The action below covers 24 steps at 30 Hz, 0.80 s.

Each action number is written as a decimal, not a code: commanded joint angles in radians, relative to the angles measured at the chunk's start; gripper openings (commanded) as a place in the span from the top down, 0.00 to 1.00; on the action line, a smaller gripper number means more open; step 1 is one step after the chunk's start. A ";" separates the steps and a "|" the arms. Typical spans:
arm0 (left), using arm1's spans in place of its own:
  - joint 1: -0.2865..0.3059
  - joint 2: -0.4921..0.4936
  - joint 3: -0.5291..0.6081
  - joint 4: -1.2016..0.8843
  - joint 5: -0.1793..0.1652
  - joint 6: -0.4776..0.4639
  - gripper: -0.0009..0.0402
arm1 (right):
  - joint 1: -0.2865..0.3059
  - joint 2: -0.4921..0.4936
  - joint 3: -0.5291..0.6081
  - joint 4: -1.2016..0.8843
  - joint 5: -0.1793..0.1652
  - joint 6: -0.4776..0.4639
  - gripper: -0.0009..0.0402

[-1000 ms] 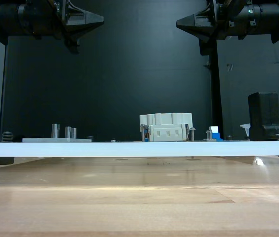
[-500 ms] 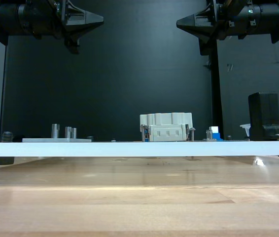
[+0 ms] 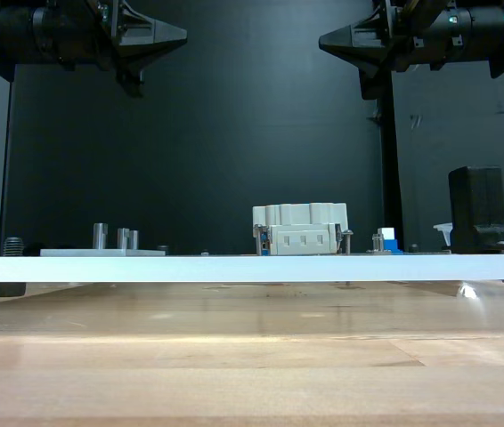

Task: Pick the 16mm bar and install on taskboard

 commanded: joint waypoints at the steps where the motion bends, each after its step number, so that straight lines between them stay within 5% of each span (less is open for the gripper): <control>1: 0.000 0.000 0.000 0.000 0.000 0.000 0.98 | 0.002 -0.016 0.023 -0.094 0.000 0.016 0.98; 11: 0.000 0.000 0.000 0.000 0.000 0.000 0.98 | 0.016 -0.071 0.142 -0.531 0.001 0.013 0.98; 24: 0.000 0.000 0.000 0.000 0.000 0.000 0.98 | 0.109 -0.069 0.346 -1.243 0.009 0.028 0.98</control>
